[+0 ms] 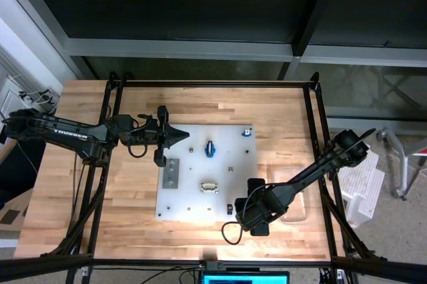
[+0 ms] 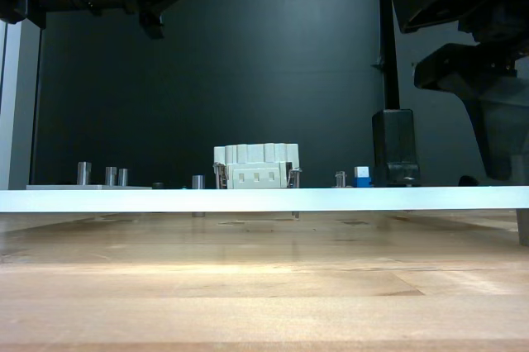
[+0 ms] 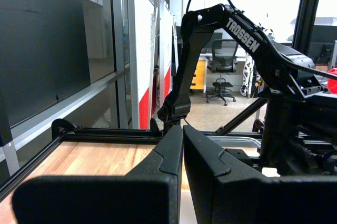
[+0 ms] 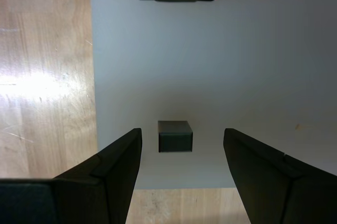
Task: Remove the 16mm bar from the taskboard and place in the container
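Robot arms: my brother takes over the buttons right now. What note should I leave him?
Left end effector: shut, held high over the taskboard's far left corner.
Right end effector: open, straddling the 16mm bar at the board's near right corner, not gripping.
Container: on the table, right of the board.
Done: lining up. Left: close, lift the bar out, drop it in the container.
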`<act>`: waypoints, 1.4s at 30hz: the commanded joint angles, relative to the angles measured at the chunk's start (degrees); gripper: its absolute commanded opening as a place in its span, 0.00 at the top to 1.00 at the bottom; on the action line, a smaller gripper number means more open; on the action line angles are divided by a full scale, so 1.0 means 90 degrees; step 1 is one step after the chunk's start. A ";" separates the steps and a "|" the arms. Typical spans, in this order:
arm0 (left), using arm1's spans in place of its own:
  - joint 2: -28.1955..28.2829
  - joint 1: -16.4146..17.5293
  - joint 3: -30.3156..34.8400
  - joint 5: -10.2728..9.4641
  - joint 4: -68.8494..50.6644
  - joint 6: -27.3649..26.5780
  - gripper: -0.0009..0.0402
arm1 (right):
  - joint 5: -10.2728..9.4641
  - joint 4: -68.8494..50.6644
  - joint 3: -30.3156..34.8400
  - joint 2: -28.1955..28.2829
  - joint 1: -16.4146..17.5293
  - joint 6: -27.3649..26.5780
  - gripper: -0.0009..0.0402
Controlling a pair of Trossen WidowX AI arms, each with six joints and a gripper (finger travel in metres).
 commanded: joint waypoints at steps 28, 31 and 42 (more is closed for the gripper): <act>0.0002 0.0000 0.0002 0.0000 0.0000 0.0000 0.98 | -0.0005 0.0202 -0.0066 -0.0087 0.0005 0.0000 0.98; 0.0002 0.0000 0.0002 0.0000 0.0000 0.0000 0.98 | -0.0007 0.0197 -0.0066 -0.0131 0.0005 0.0000 0.96; 0.0002 0.0002 0.0002 0.0000 0.0000 0.0000 0.98 | 0.0005 -0.0192 0.0085 -0.0678 -0.0007 0.0000 0.96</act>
